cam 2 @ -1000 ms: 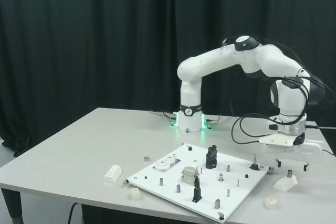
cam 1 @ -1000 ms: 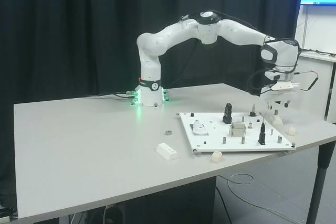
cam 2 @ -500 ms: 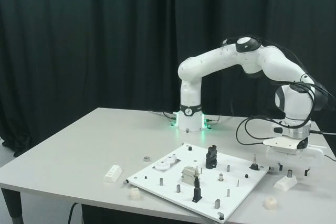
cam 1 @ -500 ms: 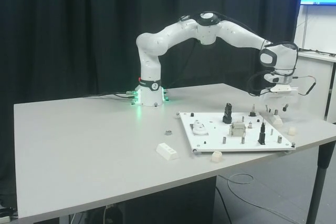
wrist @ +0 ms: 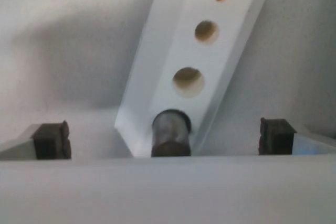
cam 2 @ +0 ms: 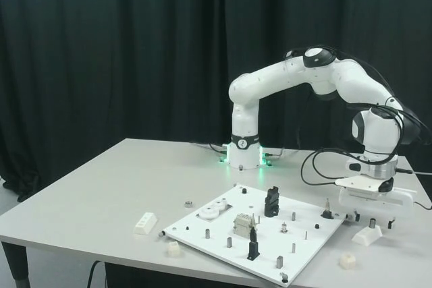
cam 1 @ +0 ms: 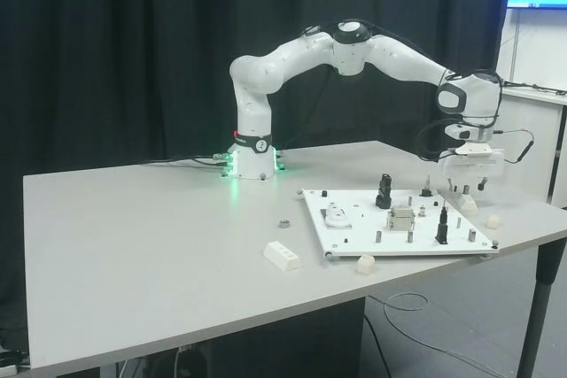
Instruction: Pick round peg 4.
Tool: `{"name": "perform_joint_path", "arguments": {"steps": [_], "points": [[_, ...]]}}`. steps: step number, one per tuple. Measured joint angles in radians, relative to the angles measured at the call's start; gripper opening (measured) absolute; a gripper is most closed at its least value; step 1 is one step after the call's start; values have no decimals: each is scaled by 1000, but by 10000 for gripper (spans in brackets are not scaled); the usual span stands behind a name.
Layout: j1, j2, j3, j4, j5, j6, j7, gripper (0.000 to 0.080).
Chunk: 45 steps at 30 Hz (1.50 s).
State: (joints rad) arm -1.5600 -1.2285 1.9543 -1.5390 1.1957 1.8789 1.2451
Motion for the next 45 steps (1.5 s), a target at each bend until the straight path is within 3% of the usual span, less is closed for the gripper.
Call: {"name": "perform_joint_path", "arguments": {"steps": [6, 7, 15, 16, 21, 22, 34, 45], "points": [[0, 1, 0, -5, 0, 3, 0, 800], [0, 2, 0, -5, 0, 3, 0, 703], [0, 4, 0, -6, 0, 3, 1, 703], [0, 4, 0, -6, 0, 3, 1, 380], [0, 5, 0, -6, 0, 3, 1, 380], [0, 5, 0, -6, 0, 3, 1, 178], [0, 10, -1, -6, 0, 3, 13, 148], [0, 55, -21, -6, -15, -33, 17, 149]]}}
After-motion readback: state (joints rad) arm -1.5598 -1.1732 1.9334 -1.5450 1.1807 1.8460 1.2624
